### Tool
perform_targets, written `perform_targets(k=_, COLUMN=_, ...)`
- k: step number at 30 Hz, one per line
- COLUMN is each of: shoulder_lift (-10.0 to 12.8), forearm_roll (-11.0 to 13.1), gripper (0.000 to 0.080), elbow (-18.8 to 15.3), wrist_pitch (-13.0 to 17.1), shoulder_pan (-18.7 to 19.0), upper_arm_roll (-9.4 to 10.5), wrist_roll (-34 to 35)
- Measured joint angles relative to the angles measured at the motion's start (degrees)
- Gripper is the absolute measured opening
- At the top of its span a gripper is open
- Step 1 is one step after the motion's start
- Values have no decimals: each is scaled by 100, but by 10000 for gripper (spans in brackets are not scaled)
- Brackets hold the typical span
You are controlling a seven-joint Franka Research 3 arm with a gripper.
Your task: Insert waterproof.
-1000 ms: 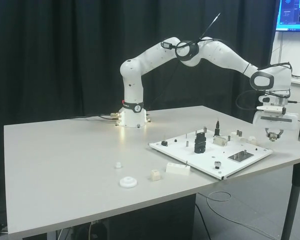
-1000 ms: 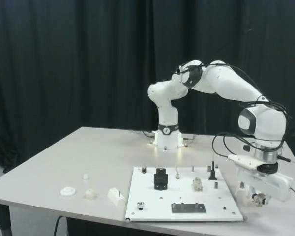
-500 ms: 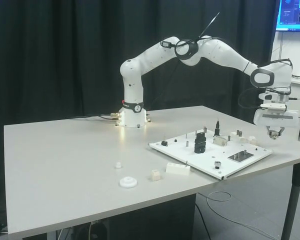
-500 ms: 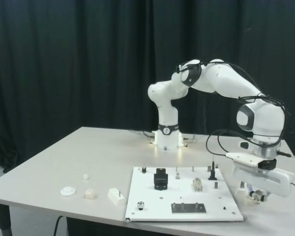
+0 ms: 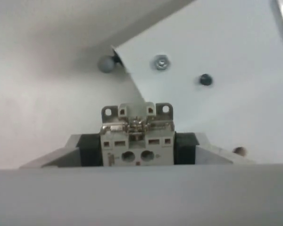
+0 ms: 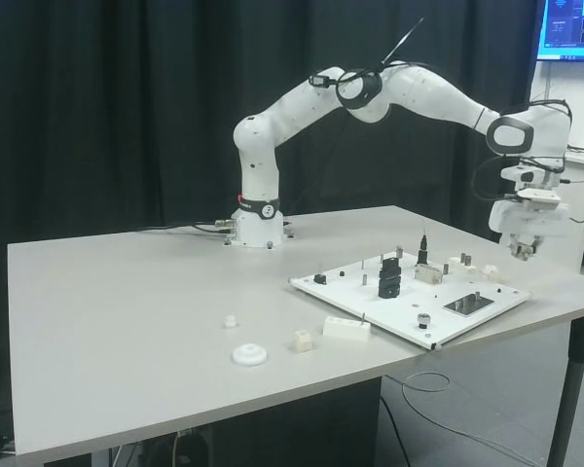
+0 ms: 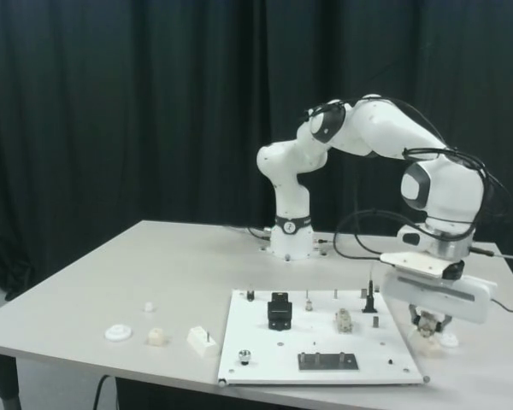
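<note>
Connector [image 5: 137, 140] in gripper [image 5: 137, 153]; unlabelled

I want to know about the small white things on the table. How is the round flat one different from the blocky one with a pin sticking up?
The round white disc is flat and circular; the white block is long and boxy. A thin pin stands up from the block, while the disc has only a low raised middle. The block lies right beside the white board; the disc lies farther from it. Both are white and rest loose on the grey table.
</note>
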Motion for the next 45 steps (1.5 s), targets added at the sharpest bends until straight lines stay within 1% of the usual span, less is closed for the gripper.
perform_targets(k=6, shoulder_lift=-125, forearm_roll=0, gripper=322, elbow=-66, wrist_pitch=-235, shoulder_pan=-37, upper_arm_roll=-52, wrist_roll=-790)
perform_targets(k=12, shoulder_lift=-235, forearm_roll=-1, gripper=322, elbow=-227, wrist_pitch=-447, shoulder_pan=-38, upper_arm_roll=-139, wrist_roll=-1368)
perform_targets(k=20, shoulder_lift=-390, forearm_roll=-18, gripper=322, elbow=-561, wrist_pitch=-557, shoulder_pan=-32, upper_arm_roll=-219, wrist_roll=-2014)
perform_targets(k=27, shoulder_lift=-546, forearm_roll=-82, gripper=322, elbow=-814, wrist_pitch=-655, shoulder_pan=-31, upper_arm_roll=-258, wrist_roll=-2357)
perform_targets(k=37, shoulder_lift=-831, forearm_roll=-322, gripper=322, elbow=-1213, wrist_pitch=-903, shoulder_pan=-30, upper_arm_roll=-284, wrist_roll=-2716)
perform_targets(k=45, shoulder_lift=-1130, forearm_roll=-515, gripper=322, elbow=-1701, wrist_pitch=-924, shoulder_pan=-23, upper_arm_roll=-284, wrist_roll=-2957)
